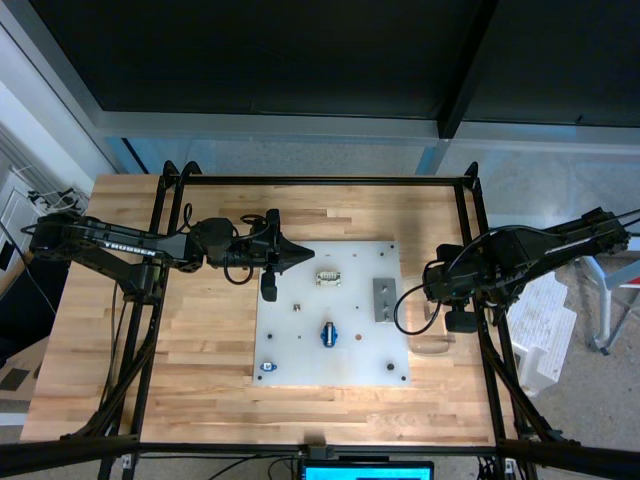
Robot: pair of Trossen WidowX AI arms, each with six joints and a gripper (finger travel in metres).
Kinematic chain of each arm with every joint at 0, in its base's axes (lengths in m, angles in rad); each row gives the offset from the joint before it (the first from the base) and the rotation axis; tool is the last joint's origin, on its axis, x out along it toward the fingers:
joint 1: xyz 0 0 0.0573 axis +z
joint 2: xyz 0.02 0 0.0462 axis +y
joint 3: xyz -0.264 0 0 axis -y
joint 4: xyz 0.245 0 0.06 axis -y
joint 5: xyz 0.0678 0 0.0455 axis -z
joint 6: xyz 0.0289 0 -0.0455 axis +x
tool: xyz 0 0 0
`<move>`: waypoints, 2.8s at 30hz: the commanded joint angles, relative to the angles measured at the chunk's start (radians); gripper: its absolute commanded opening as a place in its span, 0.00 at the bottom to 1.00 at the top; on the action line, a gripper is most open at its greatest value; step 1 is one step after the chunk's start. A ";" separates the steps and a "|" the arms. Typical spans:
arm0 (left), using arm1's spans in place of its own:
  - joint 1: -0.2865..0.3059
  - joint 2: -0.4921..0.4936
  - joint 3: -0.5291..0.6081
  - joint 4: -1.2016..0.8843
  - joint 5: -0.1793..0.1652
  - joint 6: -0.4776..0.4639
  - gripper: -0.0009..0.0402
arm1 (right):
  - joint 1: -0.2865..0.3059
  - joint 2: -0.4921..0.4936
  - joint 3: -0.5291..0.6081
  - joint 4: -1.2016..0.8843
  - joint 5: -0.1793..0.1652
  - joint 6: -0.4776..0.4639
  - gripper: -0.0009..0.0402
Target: Pick the 16mm cylinder and install on the taskboard
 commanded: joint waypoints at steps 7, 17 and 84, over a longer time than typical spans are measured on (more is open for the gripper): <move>0.000 0.000 0.000 0.000 0.000 0.000 0.02 | 0.002 -0.022 -0.021 -0.001 0.027 0.072 0.15; 0.000 0.000 0.000 0.000 0.000 0.000 0.02 | 0.006 -0.027 -0.107 0.014 0.053 0.091 0.44; 0.000 0.000 0.000 0.000 0.000 0.000 0.02 | 0.121 -0.024 -0.565 0.465 0.048 0.193 0.56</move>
